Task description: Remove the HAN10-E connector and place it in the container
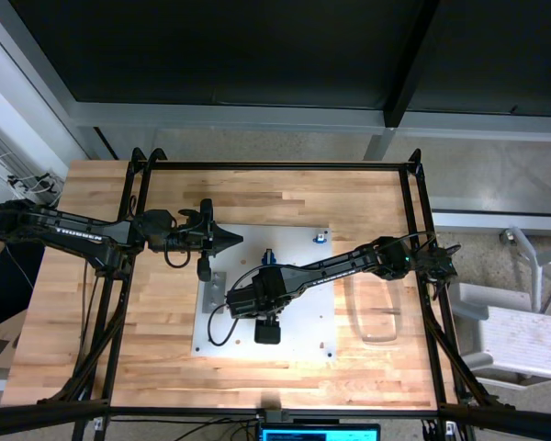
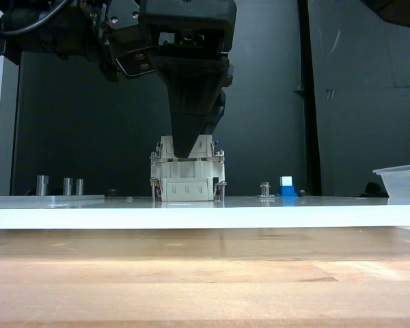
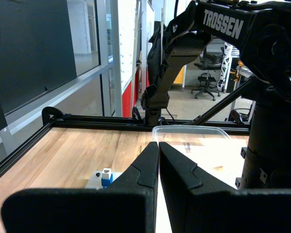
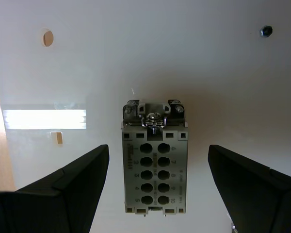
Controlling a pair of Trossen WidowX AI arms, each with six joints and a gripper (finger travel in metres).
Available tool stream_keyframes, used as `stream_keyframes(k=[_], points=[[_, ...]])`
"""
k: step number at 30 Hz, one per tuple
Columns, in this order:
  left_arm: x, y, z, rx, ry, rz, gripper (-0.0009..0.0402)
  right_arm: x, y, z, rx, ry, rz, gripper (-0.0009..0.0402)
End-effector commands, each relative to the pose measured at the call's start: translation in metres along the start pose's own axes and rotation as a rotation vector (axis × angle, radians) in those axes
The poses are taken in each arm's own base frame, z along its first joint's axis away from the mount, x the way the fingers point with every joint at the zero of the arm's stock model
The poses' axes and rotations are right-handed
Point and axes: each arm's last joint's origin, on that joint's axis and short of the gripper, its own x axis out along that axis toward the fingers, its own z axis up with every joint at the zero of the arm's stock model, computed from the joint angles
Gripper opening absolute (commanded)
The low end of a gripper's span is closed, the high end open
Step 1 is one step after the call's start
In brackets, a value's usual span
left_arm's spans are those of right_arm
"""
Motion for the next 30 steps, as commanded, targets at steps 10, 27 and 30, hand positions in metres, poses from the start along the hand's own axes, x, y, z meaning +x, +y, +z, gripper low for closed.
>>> stream_keyframes(k=[10, 27, 30], points=[[0.0, 0.0001, 0.0001, 0.0, 0.0, 0.0, 0.0, -0.0007, -0.0001, -0.0002, 0.0, 0.001, 0.0, 0.0167], [0.0, 0.0001, 0.0001, 0.0, 0.0, 0.0, 0.0, -0.0056, 0.0, -0.001, -0.011, 0.0, 0.01, 0.0077], [0.0, 0.0, 0.0001, 0.0, 0.0, 0.0, 0.0, -0.009, -0.0002, -0.0012, -0.011, -0.006, 0.012, 0.0077]])
